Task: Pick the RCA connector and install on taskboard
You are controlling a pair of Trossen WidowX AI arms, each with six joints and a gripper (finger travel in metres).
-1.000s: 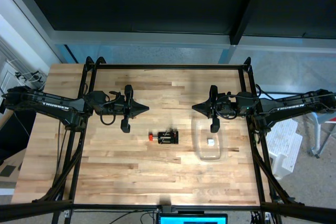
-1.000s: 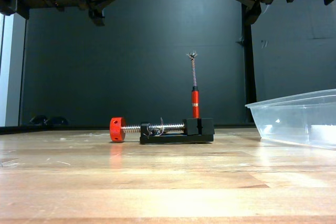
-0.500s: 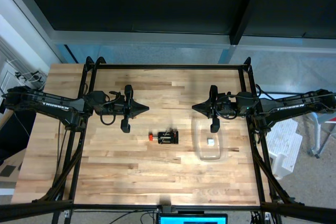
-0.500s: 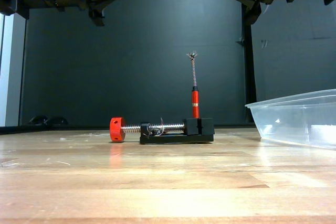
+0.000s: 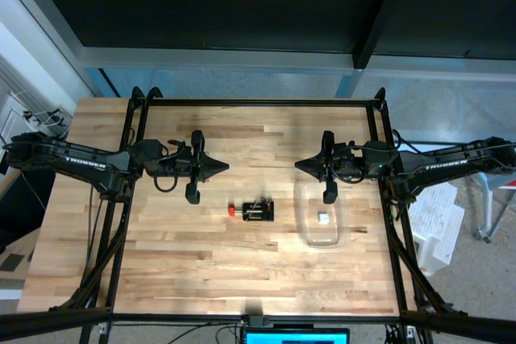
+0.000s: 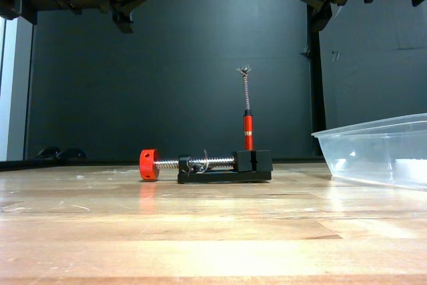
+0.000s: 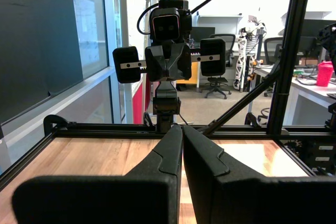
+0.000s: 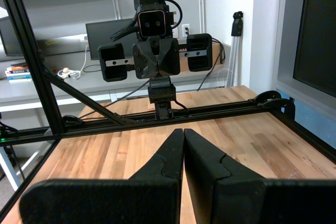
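Unstarted. My left pincer (image 5: 224,167) closed, empty, high left of taskboard (image 5: 258,212); right pincer (image 5: 298,166) likewise, high right. RCA connector: cannot spot.

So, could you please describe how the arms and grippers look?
The left arm and right arm are matt black with pale lettering and looped black cables. The left gripper, over the pale wooden table's left half, and the right gripper, over its right half, each have tapered, wedge-shaped black fingers, closed together.
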